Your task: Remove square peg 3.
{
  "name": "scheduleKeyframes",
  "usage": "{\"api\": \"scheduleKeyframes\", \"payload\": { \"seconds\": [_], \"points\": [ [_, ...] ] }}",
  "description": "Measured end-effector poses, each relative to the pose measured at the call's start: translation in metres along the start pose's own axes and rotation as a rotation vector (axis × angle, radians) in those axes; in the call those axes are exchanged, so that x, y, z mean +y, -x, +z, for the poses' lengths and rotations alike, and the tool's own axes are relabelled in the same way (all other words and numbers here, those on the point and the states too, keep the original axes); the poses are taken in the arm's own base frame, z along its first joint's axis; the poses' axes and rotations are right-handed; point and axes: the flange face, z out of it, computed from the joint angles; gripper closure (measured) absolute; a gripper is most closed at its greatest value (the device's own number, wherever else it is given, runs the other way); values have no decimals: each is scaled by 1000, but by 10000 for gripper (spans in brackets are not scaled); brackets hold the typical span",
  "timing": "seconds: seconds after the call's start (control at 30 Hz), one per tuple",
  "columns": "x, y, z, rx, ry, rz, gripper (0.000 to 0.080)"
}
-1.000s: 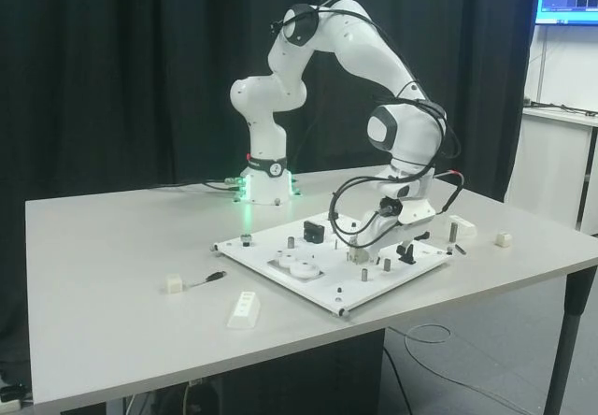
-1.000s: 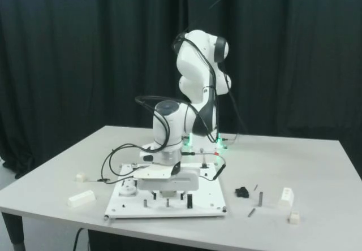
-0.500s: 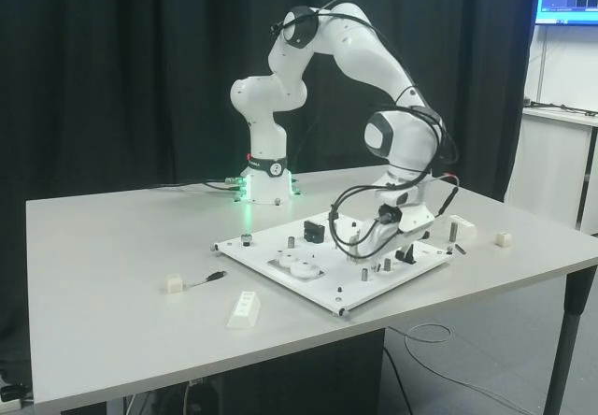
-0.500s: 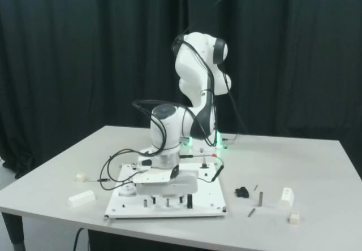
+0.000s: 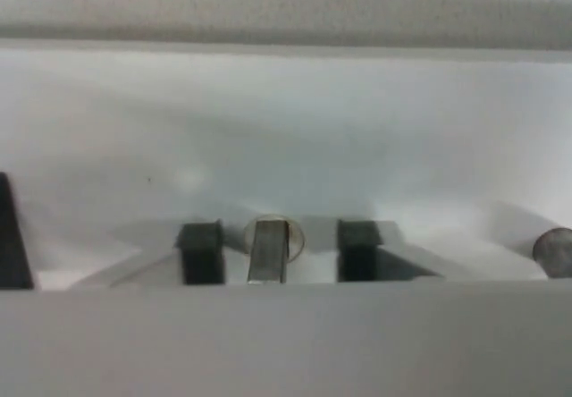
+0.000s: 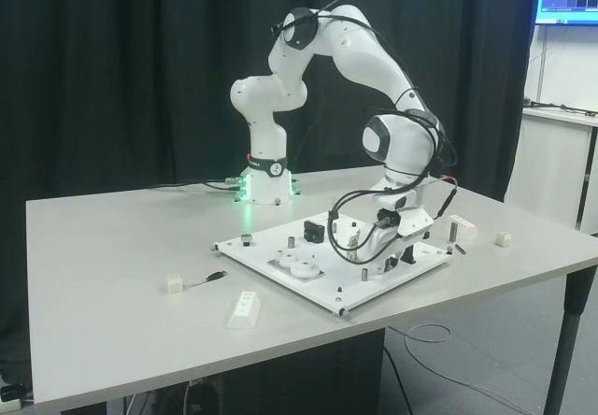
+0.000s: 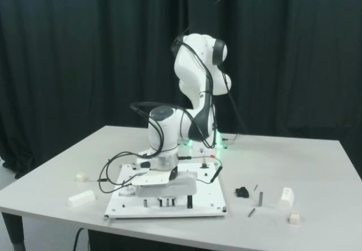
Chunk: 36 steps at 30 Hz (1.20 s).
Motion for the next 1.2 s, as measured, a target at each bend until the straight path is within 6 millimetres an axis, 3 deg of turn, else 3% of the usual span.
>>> {"api": "scheduleKeyframes", "payload": {
  "seconds": [0.17,0.2,0.33,0.37,1.2],
  "points": [
    [1,-1,2,1,-2,0,434],
    [0,0,2,-1,-5,2,618],
    [-1,0,2,-3,-7,2,618],
    [-1,0,2,-3,-7,2,725],
    [0,-3,-10,-27,2,4,725]
  ]
}}
